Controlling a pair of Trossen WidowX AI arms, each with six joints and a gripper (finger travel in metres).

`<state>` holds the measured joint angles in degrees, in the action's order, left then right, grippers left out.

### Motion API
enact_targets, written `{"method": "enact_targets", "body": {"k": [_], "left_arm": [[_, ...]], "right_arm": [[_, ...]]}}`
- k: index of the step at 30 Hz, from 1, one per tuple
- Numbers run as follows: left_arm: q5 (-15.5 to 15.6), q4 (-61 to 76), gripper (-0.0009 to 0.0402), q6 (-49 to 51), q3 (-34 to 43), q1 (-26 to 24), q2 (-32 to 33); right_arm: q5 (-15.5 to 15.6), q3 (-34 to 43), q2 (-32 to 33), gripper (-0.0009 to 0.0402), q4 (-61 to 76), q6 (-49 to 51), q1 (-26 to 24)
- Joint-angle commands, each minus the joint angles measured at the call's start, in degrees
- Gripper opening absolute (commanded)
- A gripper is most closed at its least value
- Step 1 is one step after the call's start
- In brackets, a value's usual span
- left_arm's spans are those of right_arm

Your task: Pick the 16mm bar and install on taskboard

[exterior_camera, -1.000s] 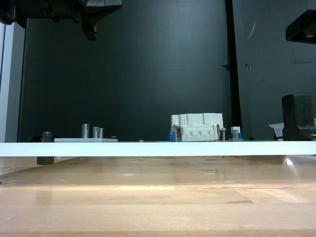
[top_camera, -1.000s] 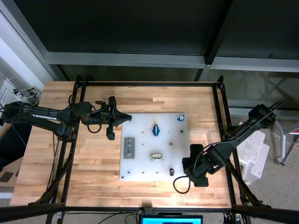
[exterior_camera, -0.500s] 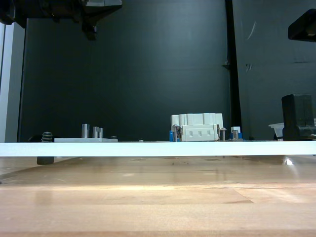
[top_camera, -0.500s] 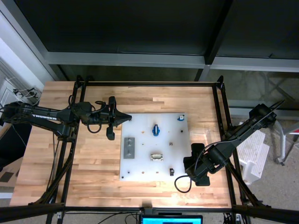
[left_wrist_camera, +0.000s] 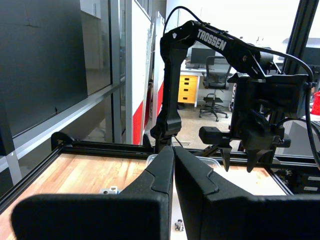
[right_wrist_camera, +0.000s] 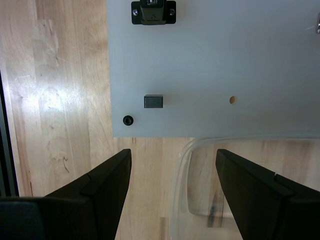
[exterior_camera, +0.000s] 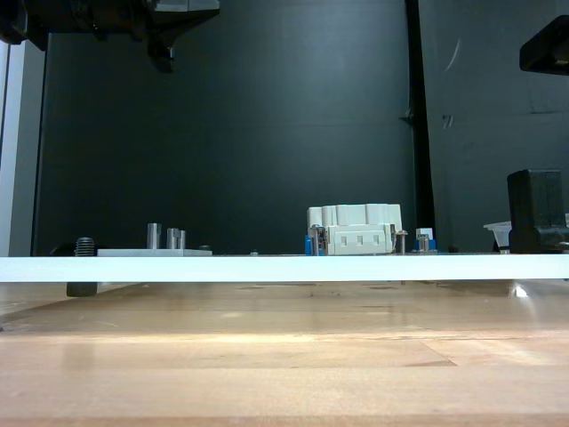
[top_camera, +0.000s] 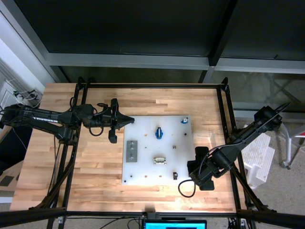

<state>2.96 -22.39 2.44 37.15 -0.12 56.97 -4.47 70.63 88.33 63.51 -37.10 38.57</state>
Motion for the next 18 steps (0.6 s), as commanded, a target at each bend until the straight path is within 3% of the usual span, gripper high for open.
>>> {"method": "enact_targets", "body": {"k": [1, 15, 18], "left_arm": [[0.0, 0.0, 0.0, -0.02, 0.0, 0.02, 0.02], [0.0, 0.0, 0.0, -0.02, 0.0, 0.02, 0.02], [0.0, 0.0, 0.0, -0.02, 0.0, 0.02, 0.02]], "right_arm": [[-0.02, 0.02, 0.02, 0.0236, 0.02, 0.07, 0.02], [-0.02, 0.02, -0.24, 0.0235, -0.11, -0.81, 0.09], [-1.38, 0.0, -1.81, 0.0227, -0.46, 0.37, -0.11]]}}
